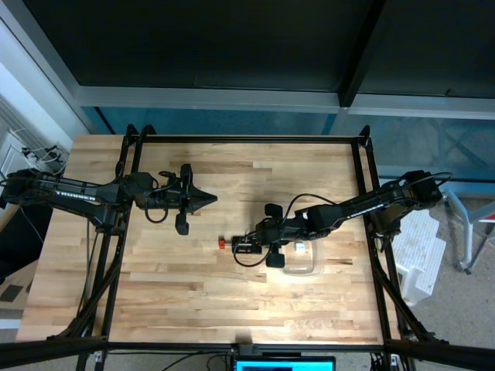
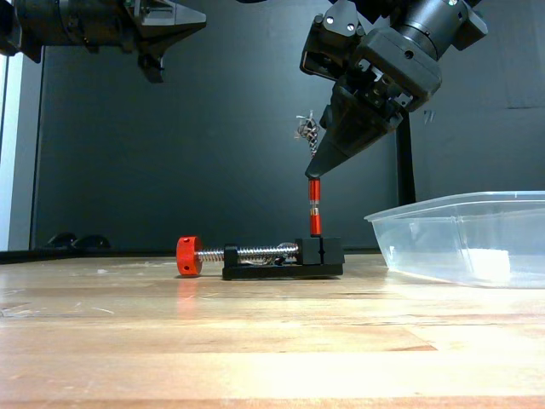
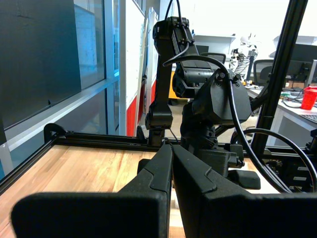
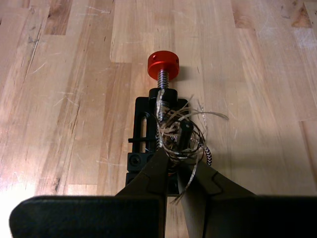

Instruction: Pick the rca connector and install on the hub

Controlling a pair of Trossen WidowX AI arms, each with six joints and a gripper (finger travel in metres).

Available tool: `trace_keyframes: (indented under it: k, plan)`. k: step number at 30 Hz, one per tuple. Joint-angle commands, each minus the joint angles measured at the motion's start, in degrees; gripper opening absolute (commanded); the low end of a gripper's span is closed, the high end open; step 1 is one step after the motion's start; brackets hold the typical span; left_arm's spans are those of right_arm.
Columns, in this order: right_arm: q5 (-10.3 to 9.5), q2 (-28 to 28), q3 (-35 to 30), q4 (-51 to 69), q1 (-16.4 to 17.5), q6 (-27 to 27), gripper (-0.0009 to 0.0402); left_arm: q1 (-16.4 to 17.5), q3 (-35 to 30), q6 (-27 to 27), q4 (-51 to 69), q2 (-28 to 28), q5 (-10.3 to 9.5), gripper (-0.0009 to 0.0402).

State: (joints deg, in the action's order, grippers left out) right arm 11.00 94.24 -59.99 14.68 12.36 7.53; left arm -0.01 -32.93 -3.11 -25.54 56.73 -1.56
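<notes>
Presently in hand: the install step. The plug (image 2: 314,209) was off the table and stood upright, its lower end touching the top of the hub (image 2: 289,271). Whether it had seated could not be told.
Right gripper (image 2: 313,175): directly above the hub, its pointed fingers pinched tight on the plug's upper end.
Left gripper (image 1: 207,199): raised over the left half of the table (image 2: 255,341), well apart from the work, fingers pressed together on nothing.
Hub's place: near the middle of the table, a little toward the right edge, with its knob (image 2: 188,255) pointing to the left edge.
Next move: probably a straight push down with the plug kept vertical, then letting go without tipping it.
Plug: slim red cylinder with a silvery band, hard and smooth.
Hub: low black block, matte, with a ridged silvery screw (image 2: 251,252) running to a round red knob.
Strands (image 4: 190,126): a loose tangle of thin pale fibres near the fingertips.
Tray (image 2: 460,230): clear thin plastic with rounded corners, just beside the hub toward the right edge.
Table: pale wood strips, scuffed.
</notes>
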Motion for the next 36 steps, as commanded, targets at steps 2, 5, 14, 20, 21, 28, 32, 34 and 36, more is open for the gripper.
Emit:
trace_keyframes:
  k: [2,5,14,20,21,28,32,34,36]
  plan:
    - [-0.02,0.1,0.4,0.0,0.0,-0.1,0.0000,0.0,0.0,0.0,0.0,0.0,0.00,0.0000]
    - [-0.02,0.1,1.0,-0.6,0.0,-0.1,0.0000,0.0,0.0,0.0,0.0,0.0,0.00,0.0000]
    - [-0.02,0.1,3.5,-3.3,0.0,0.2,0.0000,0.0,0.0,0.0,0.0,0.0,0.00,0.0000]
    - [-0.04,0.1,3.6,-3.8,0.0,-0.1,0.0000,0.0,0.0,0.0,0.0,0.0,0.00,0.0000]
    - [-0.04,0.1,3.6,-3.8,0.0,-0.1,0.0000,0.0,0.0,0.0,0.0,0.0,0.00,0.0000]
    - [-1.16,1.1,3.6,-4.8,0.0,-0.1,0.0000,0.0,0.0,0.0,0.0,0.0,0.00,0.0000]
    - [-1.99,2.0,3.6,-5.6,0.0,0.0,0.0000,0.0,0.0,0.0,0.0,0.0,0.00,0.0000]
    - [-1.46,1.9,3.5,-5.5,0.0,0.0,0.0000,0.0,0.0,0.0,0.0,0.0,0.00,0.0000]
    - [-1.49,1.9,3.5,-5.5,0.0,0.0,0.0000,0.0,0.0,0.0,0.0,0.0,0.00,0.0000]
